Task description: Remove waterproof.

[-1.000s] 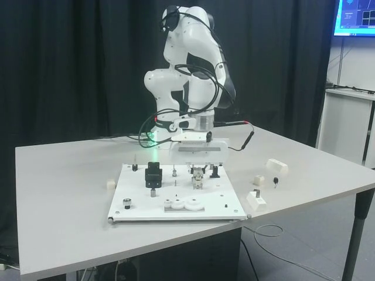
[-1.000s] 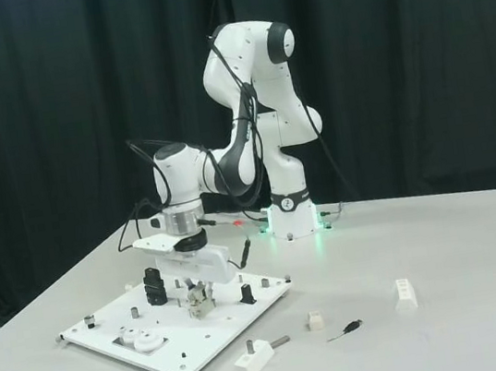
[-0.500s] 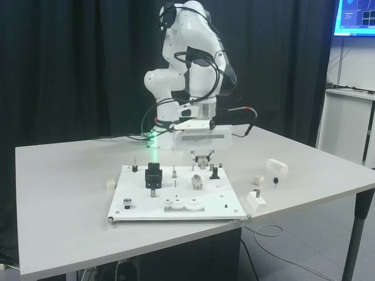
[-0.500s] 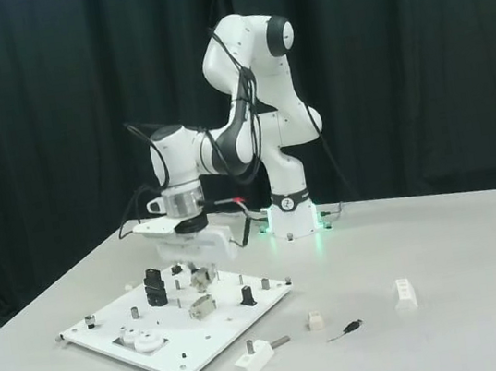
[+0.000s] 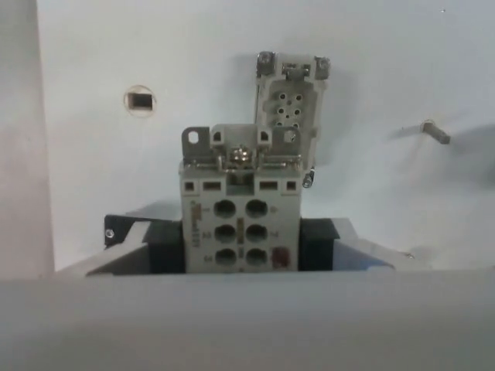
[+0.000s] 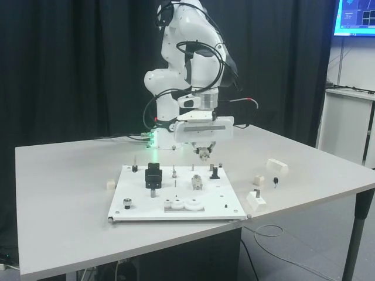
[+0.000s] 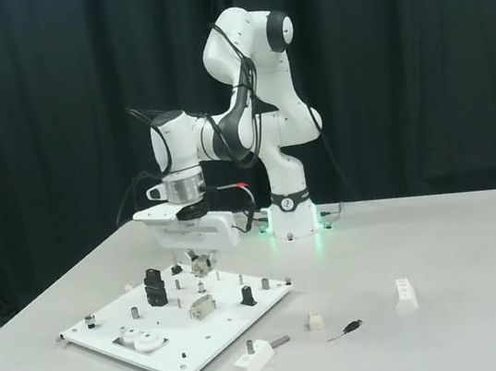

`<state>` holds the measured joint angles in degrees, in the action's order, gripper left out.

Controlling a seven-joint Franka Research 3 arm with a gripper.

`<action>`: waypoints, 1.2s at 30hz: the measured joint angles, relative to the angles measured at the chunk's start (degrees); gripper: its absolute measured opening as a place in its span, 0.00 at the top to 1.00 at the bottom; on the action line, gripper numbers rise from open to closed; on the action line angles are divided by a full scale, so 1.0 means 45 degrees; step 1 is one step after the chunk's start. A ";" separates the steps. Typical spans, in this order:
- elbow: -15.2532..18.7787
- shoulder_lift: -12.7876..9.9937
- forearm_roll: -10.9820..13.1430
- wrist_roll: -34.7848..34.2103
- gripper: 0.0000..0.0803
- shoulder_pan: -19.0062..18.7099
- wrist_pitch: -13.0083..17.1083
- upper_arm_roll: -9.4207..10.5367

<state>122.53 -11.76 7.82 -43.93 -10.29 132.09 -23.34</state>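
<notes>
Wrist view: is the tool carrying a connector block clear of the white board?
Yes, the connector block sits clamped in the tool, with its mating socket left below on the white board.

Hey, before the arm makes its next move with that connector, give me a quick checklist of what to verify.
1. Grip: gripper shut on the grey six-hole connector block, a black pad on either side: ok.
2. Block square between the pads, not tilted: ok.
3. Block apart from the grey pin socket on the flat white board: ok, it hangs above it.
4. Small black bracket beside the socket sits below the gripper: ok.
5. Marked spot for setting the block down: cannot tell.
</notes>
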 joint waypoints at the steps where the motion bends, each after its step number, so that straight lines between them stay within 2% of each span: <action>1: 0.0008 -0.0001 -0.0015 0.0001 0.61 -0.0002 -0.0004 0.0000; 12: 0.0102 -0.0002 -0.0015 0.0000 0.61 0.0009 -0.0010 -0.0033; 36: -0.0103 0.0040 -0.0142 0.0185 0.61 0.0013 -0.0014 -0.0640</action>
<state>122.07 -11.58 7.18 -43.10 -10.23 132.03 -26.23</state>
